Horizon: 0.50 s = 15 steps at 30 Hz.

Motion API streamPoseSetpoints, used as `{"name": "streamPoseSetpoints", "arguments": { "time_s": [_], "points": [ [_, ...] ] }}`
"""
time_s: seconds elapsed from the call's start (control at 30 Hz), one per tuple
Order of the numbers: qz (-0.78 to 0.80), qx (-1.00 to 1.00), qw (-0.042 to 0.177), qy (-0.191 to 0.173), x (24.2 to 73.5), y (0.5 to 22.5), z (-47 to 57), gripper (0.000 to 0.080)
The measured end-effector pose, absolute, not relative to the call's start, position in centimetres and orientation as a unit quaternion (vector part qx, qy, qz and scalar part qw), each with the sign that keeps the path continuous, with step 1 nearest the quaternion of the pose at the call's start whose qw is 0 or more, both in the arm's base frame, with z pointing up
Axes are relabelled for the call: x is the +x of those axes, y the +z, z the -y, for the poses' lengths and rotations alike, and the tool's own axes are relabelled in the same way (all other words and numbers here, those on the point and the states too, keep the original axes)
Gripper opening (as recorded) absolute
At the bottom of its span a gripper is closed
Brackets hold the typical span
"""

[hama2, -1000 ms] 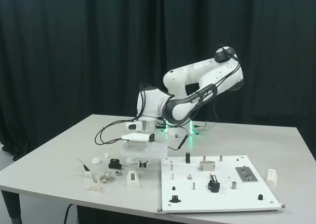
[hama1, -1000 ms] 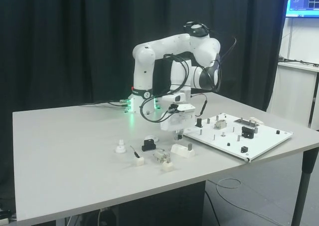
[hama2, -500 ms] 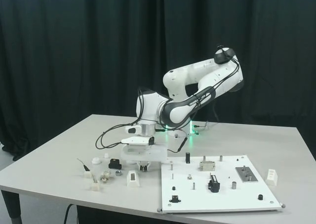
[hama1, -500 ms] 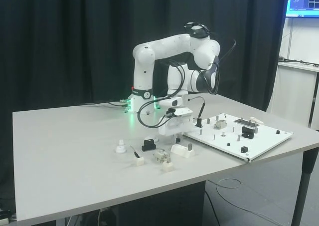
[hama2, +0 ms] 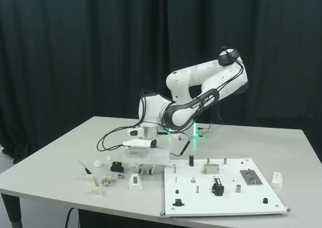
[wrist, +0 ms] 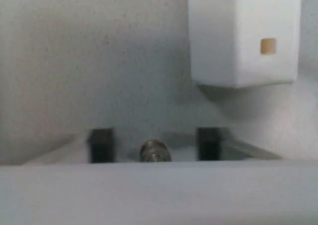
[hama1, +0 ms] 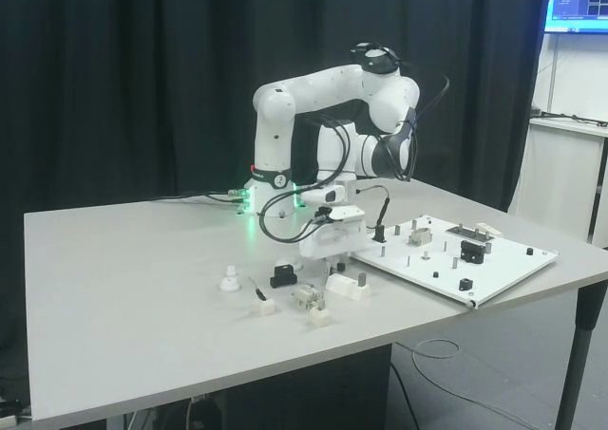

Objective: Place BNC.

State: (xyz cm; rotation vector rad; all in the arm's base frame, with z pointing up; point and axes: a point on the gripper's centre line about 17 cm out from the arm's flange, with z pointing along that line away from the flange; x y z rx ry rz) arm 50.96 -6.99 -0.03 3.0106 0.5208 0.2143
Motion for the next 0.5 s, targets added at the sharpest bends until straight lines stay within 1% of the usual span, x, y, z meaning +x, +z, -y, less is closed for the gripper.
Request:
{"name": "streamPoseSetpoints", "arguments": {
  "time_s": [0.17,0.2,0.43,0.47,0.5],
  "points": [
    [-0.170,0.982,0.043,0.075,51.3,0.4,7.1,0.0309],
    [-0.170,0.981,0.043,0.076,51.4,0.6,7.1,0.0643],
    [-0.172,0.980,0.048,0.089,52.3,2.0,7.1,0.0643],
    [-0.172,0.980,0.048,0.090,52.5,2.2,7.1,0.0762],
    [-0.173,0.979,0.049,0.093,52.6,2.5,7.0,0.0791]
  ]
}}
